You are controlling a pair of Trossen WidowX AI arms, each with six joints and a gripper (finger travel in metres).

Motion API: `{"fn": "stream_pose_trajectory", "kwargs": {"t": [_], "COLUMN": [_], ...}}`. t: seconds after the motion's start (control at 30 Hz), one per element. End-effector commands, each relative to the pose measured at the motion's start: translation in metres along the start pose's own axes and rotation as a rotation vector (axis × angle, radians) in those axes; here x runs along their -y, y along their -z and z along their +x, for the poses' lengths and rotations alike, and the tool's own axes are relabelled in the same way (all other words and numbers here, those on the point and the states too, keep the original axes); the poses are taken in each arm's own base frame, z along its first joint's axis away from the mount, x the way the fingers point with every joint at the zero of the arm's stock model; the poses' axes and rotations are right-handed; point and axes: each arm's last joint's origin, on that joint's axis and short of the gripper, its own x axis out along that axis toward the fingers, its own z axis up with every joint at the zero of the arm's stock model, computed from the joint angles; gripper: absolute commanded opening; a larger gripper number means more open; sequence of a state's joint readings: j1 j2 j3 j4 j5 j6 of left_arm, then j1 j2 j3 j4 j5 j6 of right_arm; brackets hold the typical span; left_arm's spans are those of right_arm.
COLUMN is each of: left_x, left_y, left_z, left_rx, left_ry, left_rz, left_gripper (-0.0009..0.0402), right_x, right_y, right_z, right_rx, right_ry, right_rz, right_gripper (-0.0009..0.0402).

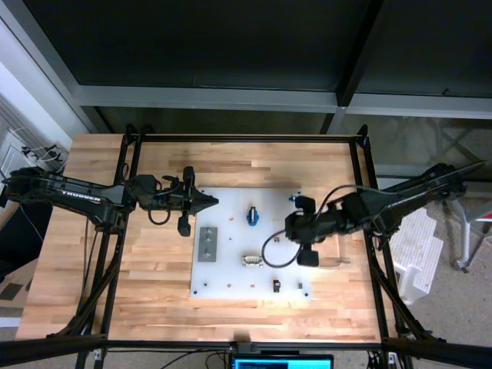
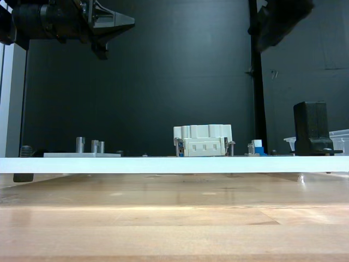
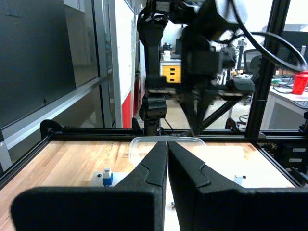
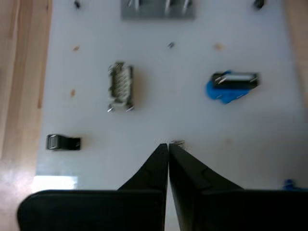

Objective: Pick the 16mm bar and install on taskboard

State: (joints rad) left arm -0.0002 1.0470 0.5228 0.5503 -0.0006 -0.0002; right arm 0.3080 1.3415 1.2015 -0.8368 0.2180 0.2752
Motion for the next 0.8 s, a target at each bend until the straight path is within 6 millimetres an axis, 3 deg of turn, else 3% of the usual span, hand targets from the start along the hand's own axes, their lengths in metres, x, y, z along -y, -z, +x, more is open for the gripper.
{"fn": "stream_pose_trajectory", "kwargs": {"t": [0.03,0.37,0.8], "left_x": [0.000,0.000,0.000], "left_y": [0.000,0.000,0.000], "left_z": [0.000,0.000,0.000], "left_rx": [0.000,0.000,0.000], "left_ry": [0.000,0.000,0.000], "left_rz": [0.000,0.000,0.000], "left_gripper": [0.0000,0.0000,0.0000], "right_x": [0.015,0.055,0.076], "right_y": [-0.003,0.001,0.016], "right_z": [-0.008,-0.023,-0.021], "right_rx": [0.057,0.299,0.594], "right_ry": [0.013,-0.006,-0.007], "right_rz": [-0.003,-0.001,0.020], "right_gripper": [0.0001,0.0000,0.0000]}}
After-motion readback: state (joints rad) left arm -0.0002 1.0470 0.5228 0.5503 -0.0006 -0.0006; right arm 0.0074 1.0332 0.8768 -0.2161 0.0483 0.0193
